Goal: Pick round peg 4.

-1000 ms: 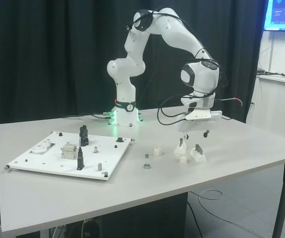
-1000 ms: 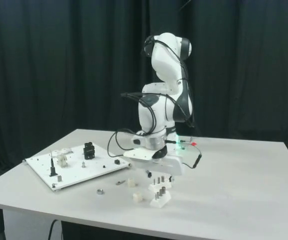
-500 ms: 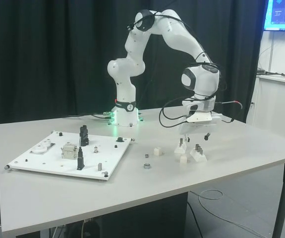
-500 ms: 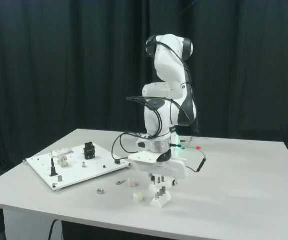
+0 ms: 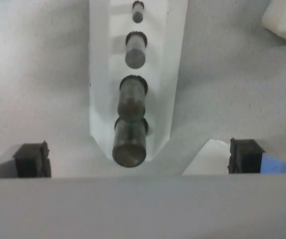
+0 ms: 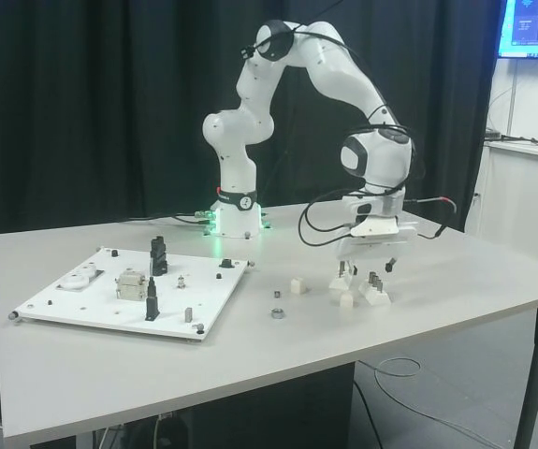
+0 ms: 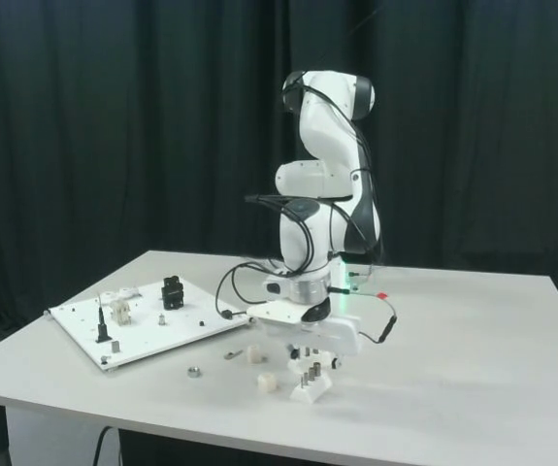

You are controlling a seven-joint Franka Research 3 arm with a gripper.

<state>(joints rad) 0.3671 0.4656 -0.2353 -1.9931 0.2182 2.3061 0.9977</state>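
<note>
Assembly board (image 6: pixel 128 292): white plate lying flat on the left part of the grey worktop (image 6: pixel 278 346), carrying small black and grey fixtures
Black fixture (image 6: pixel 158 255): upright near the far edge of the board
Loose nut (image 6: pixel 276 311): lies on the worktop between the board and the peg holder
White cube (image 6: pixel 298 285): sits on the worktop just beside the nut, apart from the holder; a second white block (image 7: pixel 268 382) lies near the front of the holder in the second room view
Peg holder (image 5: pixel 100 99): narrow white block with one row of round pegs standing upright in it, directly beneath the wrist
Round peg 4 (image 5: pixel 130 142): the thickest peg, at the end of the row nearest the wrist camera, seated in the holder, its flat top showing; the next peg (image 5: pixel 133 94) stands just beside it, and the two slimmer ones follow in line
Tool (image 5: pixel 138 159): fingers spread wide apart, one black fingertip (image 5: pixel 32 160) on each side of the holder, neither touching peg or holder; round peg 4 lies between them
Arm (image 6: pixel 343 94): white, arched up from its base at the back of the worktop and bent down over the holder
Base light (image 6: pixel 214 218): green glow at the foot of the arm
</note>
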